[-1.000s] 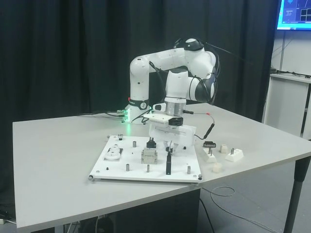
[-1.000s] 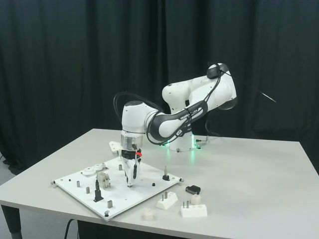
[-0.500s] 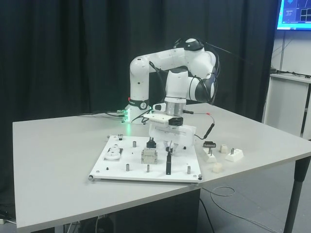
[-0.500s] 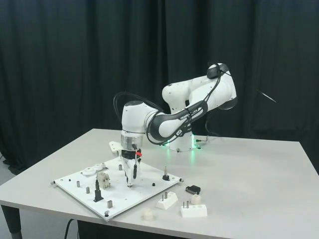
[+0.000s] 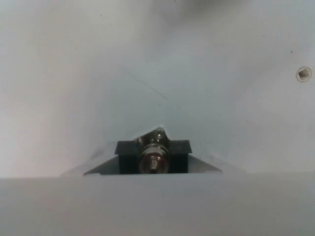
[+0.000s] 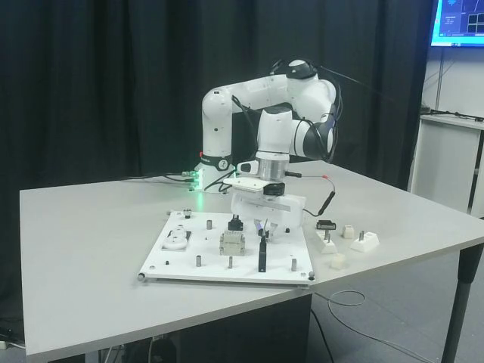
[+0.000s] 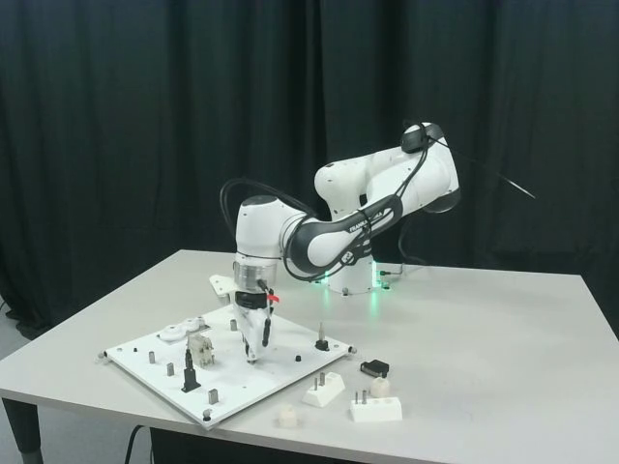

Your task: Insert BNC.

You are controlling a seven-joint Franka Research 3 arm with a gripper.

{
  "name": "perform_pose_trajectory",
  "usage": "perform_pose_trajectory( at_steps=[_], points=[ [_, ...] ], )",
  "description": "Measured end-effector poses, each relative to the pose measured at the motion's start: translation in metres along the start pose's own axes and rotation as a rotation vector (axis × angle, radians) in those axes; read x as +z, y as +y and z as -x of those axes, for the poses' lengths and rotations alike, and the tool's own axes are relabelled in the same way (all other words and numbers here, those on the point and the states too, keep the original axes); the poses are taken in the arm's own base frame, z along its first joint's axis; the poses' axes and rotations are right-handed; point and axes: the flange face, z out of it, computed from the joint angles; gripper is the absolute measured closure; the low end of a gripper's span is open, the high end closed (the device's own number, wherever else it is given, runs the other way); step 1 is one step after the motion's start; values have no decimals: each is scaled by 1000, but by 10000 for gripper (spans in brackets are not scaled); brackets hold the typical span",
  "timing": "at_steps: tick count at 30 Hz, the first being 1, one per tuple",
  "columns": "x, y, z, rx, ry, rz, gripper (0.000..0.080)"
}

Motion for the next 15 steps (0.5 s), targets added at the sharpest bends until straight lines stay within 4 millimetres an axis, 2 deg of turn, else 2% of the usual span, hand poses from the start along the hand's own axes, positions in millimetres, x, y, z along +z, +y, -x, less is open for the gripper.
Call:
perform_pose_trajectory(
  at_steps=[15],
  points=[
    [0, 0, -1, 154, -4, -2, 682]
  ],
)
